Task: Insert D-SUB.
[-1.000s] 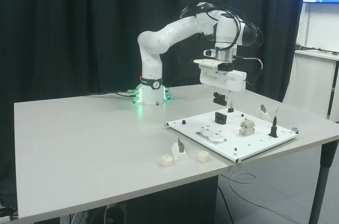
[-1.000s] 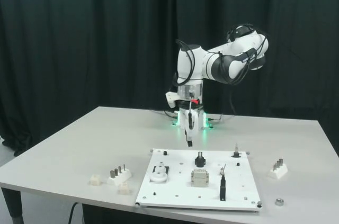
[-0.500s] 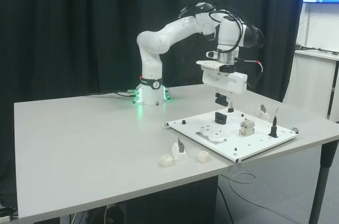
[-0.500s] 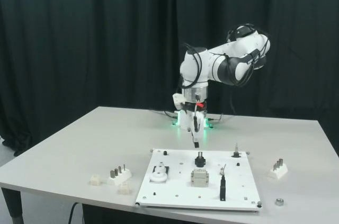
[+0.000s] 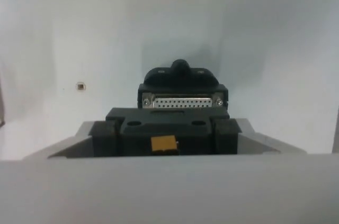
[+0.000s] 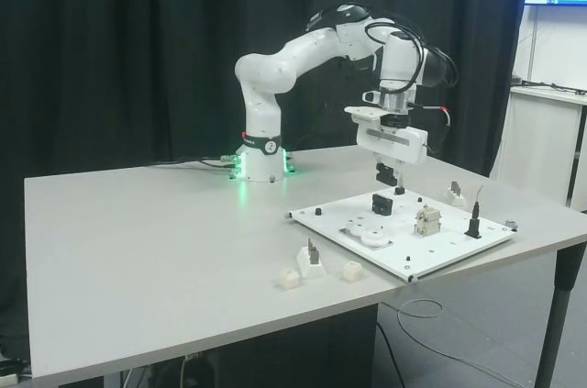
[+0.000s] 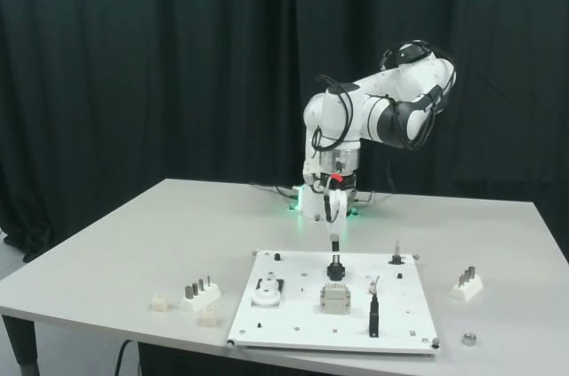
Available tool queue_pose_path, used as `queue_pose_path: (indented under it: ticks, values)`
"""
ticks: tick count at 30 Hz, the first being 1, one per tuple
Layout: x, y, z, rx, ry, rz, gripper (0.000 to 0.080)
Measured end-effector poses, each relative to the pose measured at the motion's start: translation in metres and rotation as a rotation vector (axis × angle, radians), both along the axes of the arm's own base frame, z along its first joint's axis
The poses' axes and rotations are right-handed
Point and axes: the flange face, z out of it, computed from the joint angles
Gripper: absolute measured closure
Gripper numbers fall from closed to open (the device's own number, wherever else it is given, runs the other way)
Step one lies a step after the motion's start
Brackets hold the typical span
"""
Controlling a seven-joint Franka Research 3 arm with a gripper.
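In the wrist view my gripper is shut on a black D-SUB plug, its black fingers pressed to either side. Just beyond the plug lies the D-SUB socket, a black housing with rows of pin holes, fixed to the white board. From the first room view the gripper hangs a short way above the socket. The second room view has the gripper directly over the socket, apart from it.
The white board also carries a white disc, a grey connector block and a black upright part. Off the board stand a white pin holder, two small cubes and another pin holder.
The arm has swung the gripper and plug sideways from beyond the board's far edge to above the socket, and slightly lower. The fingers stay shut on the plug.
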Motion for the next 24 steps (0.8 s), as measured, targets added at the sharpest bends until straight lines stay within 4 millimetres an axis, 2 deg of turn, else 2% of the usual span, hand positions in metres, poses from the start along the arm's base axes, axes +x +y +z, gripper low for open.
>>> queue_pose_path:
  ticks: [24]
  values:
    - [-0.007,-0.005,-0.014,-0.075,-0.072,-0.032,0.0425]
